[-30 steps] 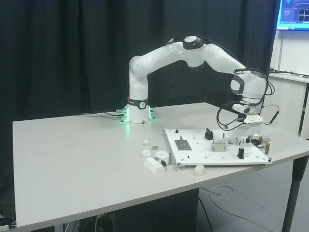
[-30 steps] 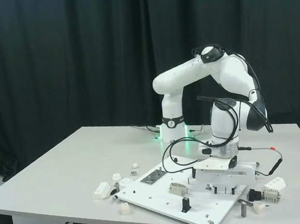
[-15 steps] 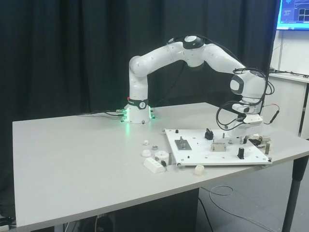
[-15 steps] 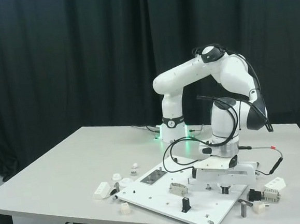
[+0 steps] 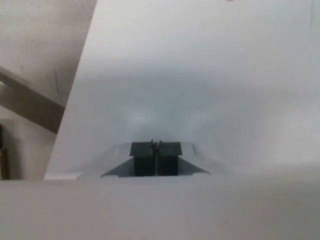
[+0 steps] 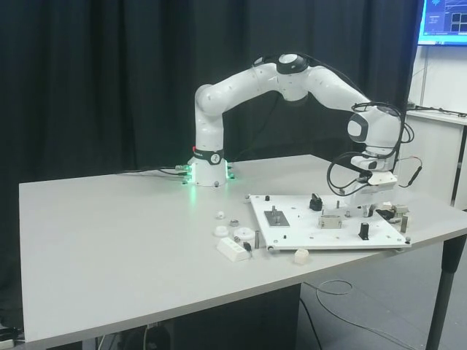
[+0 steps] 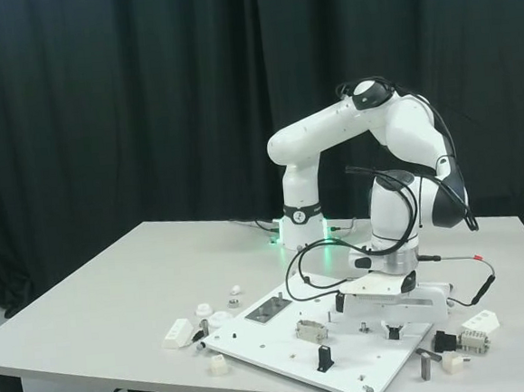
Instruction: Remove round peg 1.
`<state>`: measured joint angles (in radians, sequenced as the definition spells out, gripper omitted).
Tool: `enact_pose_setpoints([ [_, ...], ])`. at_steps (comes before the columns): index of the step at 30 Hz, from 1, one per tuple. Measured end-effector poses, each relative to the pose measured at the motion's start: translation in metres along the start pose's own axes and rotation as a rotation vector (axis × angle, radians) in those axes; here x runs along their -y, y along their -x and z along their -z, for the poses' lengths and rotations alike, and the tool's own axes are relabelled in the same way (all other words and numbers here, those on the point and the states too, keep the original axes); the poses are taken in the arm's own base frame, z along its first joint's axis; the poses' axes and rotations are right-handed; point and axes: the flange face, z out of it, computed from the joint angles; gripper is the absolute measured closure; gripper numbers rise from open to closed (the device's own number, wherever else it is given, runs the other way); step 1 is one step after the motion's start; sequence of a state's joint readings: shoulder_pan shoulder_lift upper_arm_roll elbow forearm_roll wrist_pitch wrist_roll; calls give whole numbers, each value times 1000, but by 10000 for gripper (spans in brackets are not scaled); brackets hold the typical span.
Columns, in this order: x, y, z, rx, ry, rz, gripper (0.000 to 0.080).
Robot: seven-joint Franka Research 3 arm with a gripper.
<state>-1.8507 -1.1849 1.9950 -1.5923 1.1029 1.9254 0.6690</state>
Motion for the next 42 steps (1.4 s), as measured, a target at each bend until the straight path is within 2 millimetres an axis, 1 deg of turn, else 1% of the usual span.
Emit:
enact_pose_setpoints([
  [15,0,1,5,-7,-1,1,785],
  [42,-1,0,2,-2,-9,-27,785],
])
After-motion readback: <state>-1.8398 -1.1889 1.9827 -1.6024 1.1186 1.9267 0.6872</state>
